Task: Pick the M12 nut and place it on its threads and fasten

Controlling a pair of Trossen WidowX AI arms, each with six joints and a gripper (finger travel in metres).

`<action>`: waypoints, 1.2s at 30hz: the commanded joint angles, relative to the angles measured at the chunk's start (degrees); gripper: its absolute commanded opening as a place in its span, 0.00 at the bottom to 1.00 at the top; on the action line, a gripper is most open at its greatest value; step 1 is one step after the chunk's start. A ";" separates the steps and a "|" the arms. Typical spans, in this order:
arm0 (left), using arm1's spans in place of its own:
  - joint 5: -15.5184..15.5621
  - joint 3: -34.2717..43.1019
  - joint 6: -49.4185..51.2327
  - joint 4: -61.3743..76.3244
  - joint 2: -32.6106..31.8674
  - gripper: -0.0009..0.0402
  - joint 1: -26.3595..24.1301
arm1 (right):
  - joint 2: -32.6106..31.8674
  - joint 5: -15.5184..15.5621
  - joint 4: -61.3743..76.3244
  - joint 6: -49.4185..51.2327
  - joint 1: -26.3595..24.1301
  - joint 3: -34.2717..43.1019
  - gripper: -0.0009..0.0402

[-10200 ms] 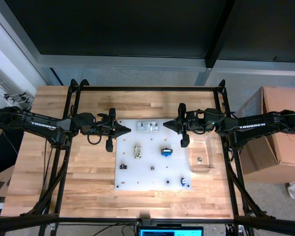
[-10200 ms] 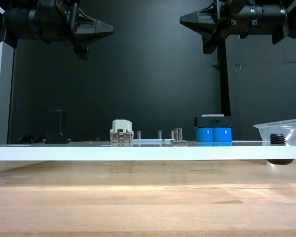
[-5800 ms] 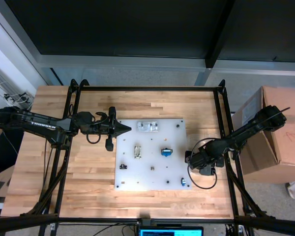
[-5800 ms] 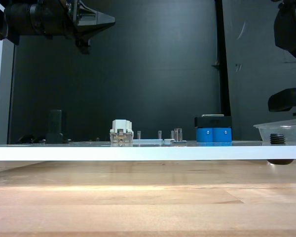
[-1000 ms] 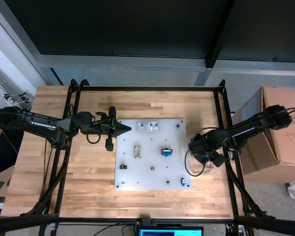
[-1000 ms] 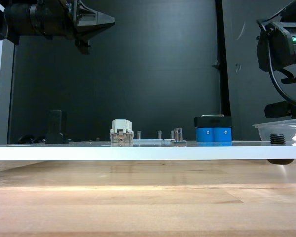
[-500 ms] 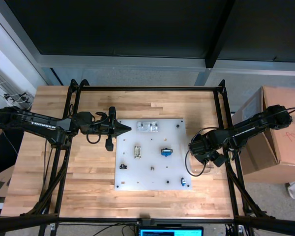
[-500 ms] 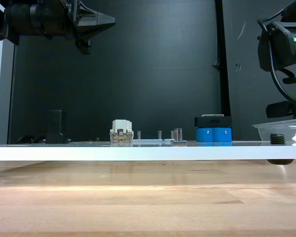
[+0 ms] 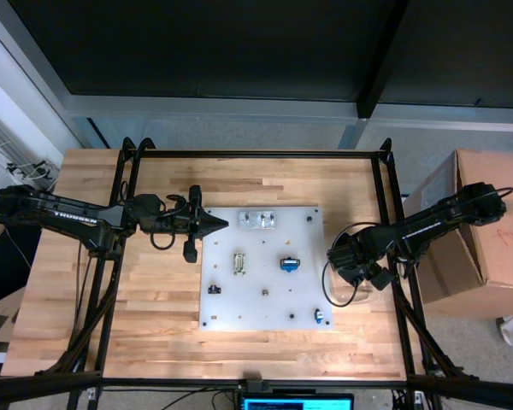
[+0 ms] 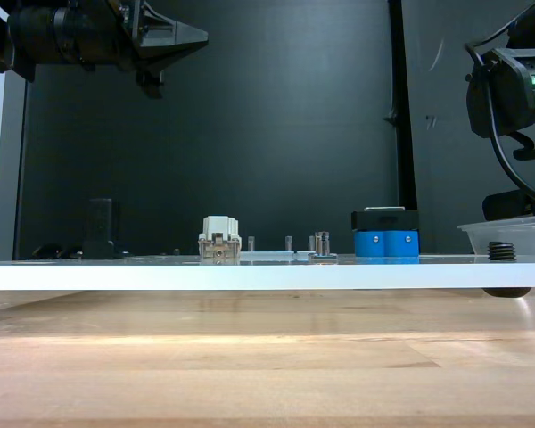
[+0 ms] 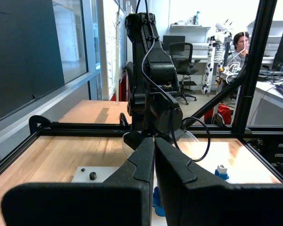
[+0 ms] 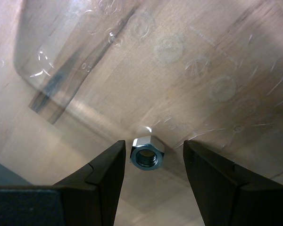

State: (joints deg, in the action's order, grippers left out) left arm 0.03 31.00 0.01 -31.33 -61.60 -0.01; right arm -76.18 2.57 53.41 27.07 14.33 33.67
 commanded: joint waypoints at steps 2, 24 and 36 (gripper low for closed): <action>-0.02 0.02 0.00 -0.02 0.00 0.02 0.00 | -0.07 -1.53 -0.24 0.00 0.00 -0.37 0.35; -0.02 0.02 0.00 -0.02 0.00 0.02 0.02 | 1.90 -1.57 0.42 0.02 -0.07 1.09 0.02; 0.00 0.02 0.00 -0.02 0.00 0.02 0.02 | 4.81 -9.20 6.95 0.09 0.55 11.61 0.04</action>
